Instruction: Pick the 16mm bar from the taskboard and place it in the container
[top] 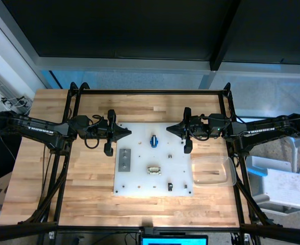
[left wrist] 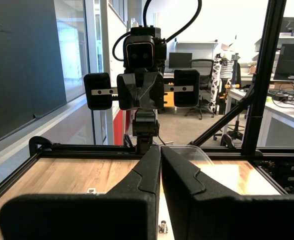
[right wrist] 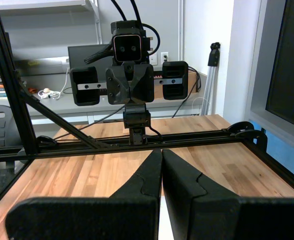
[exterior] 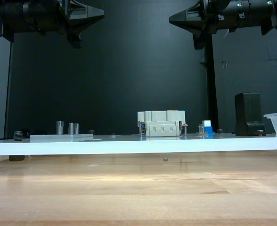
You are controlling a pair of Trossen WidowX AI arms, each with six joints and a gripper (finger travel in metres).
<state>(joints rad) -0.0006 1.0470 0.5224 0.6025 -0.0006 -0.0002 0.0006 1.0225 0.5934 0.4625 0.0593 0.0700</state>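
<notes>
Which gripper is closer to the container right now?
Right. The right gripper, shut, hovers over the far-right part of the taskboard; the container sits just off the board's right edge. The left gripper, also shut, hovers over the far-left corner, on the opposite side.

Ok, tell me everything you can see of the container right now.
The container is a shallow clear plastic tray, rectangular with rounded corners and a raised rim. It lies flat on the wooden table beside the right edge of the taskboard; whether they touch I cannot tell. Nothing shows inside it. The left gripper and right gripper, both shut, hover high over the board's far edge, away from it.
</notes>
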